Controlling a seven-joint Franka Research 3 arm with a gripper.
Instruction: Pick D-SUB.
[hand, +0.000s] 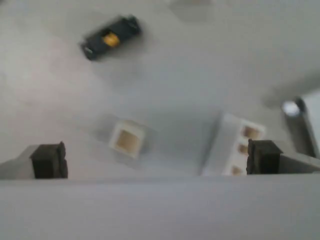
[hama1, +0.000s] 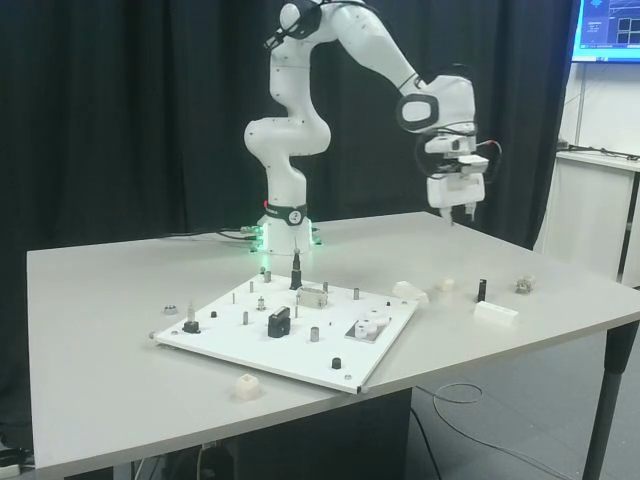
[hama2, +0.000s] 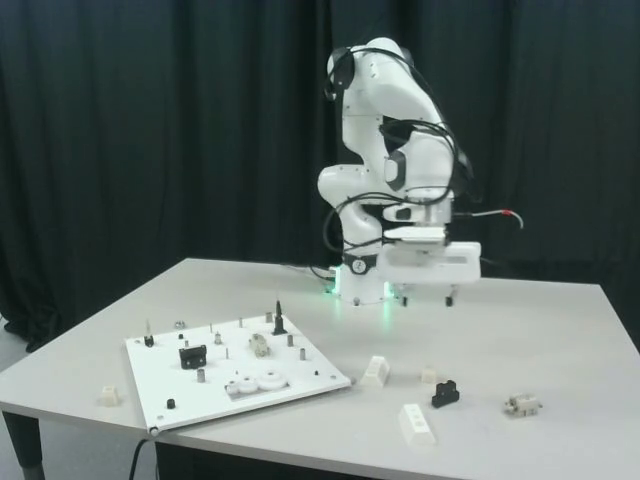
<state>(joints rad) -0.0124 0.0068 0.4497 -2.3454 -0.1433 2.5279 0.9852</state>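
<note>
Item: claw (hand: 155, 160), fingers apart, empty, held high over tabletop (hama1: 100, 290) for approach. D-SUB, probably the grey connector (hama2: 523, 405), lies loose near the tabletop's edge, well apart from 1 white board (hama2: 190, 400).

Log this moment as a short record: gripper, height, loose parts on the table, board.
gripper: two-finger gripper, open, holding nothing
height: well above the grey table, touching no part
loose parts below it: small black connector-like part; small white cube; long white block with square sockets
other loose parts: white wedge-shaped block; small grey metal piece
board: flat white assembly board, studded with pegs, on the table apart from the loose parts
</note>
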